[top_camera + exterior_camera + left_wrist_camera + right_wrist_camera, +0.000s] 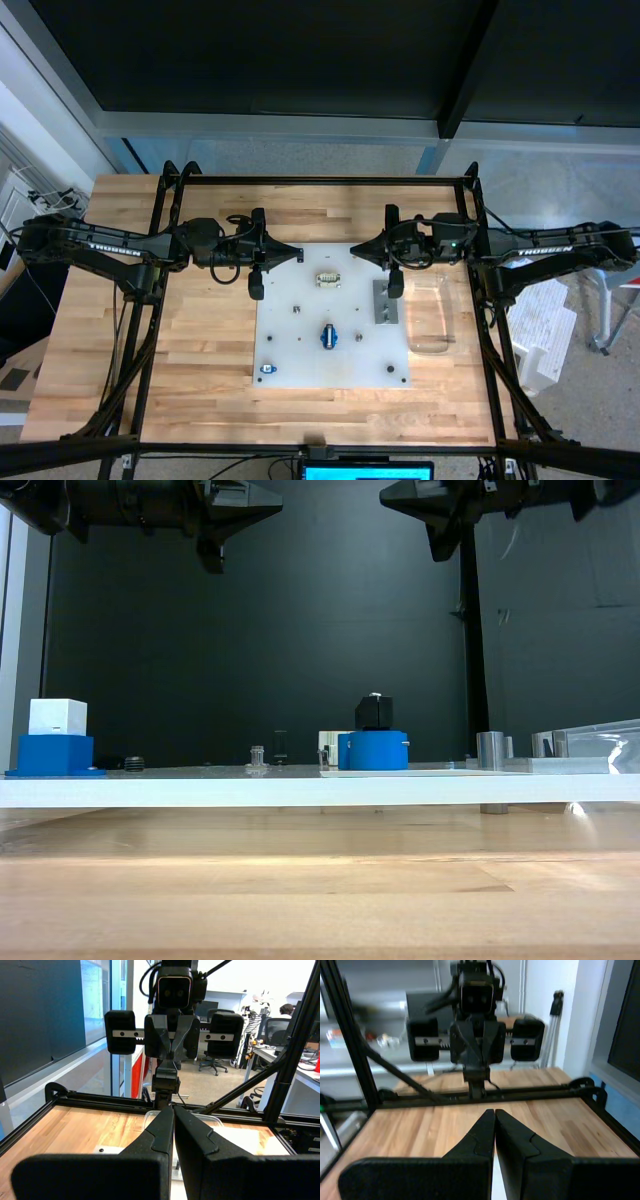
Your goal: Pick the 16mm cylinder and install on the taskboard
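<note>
The taskboard point(300, 350) is a white square plate in the middle of the table, also seen edge-on in the low view as the taskboard point(200, 788). It carries a grey metal block point(386, 300), a blue fitting point(329, 337) and a beige connector point(325, 279). I cannot make out the 16mm cylinder in any view. My left gripper point(300, 255) hovers shut over the board's far left corner. My right gripper point(353, 250) hovers shut over the far edge, facing it. Both hang high above the board: left gripper point(275, 510), right gripper point(385, 497). Each wrist view shows shut fingers holding nothing.
A clear plastic tray point(430, 318) lies just right of the board. A small blue and white part point(265, 370) stands at the board's near left corner. A black frame point(320, 181) rims the wooden table. A screen point(366, 470) sits at the near edge.
</note>
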Robot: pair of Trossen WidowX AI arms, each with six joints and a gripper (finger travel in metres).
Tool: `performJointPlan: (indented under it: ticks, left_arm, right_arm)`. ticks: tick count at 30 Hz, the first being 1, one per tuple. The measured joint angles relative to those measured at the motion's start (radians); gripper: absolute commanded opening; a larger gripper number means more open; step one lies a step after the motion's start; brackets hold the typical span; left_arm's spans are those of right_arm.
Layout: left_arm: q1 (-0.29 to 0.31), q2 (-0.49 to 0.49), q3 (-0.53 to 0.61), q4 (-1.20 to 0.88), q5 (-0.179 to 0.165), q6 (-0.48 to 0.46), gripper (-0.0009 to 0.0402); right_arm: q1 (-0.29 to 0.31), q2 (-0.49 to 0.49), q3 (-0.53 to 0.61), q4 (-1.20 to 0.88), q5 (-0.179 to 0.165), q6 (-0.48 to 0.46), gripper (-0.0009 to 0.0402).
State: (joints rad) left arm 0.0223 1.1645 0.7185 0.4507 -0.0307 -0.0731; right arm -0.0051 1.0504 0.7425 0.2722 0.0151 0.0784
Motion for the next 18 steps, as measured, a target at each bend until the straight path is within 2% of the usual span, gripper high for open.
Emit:
performJointPlan:
  ticks: [3,7,18]
  left_arm:
    - [0.000,0.000,0.000,0.000,0.000,0.000,0.0000]
    - [0.000,0.000,0.000,0.000,0.000,0.000,0.0000]
    - [0.000,0.000,0.000,0.000,0.000,0.000,0.0000]
  right_arm:
    - [-0.003,-0.022,-0.054,0.077,-0.011,0.021,0.0000]
    - [-0.004,-0.043,-0.100,0.111,-0.008,0.021,0.0000]
    - [-0.004,-0.049,-0.113,0.114,-0.008,0.001,0.0000]
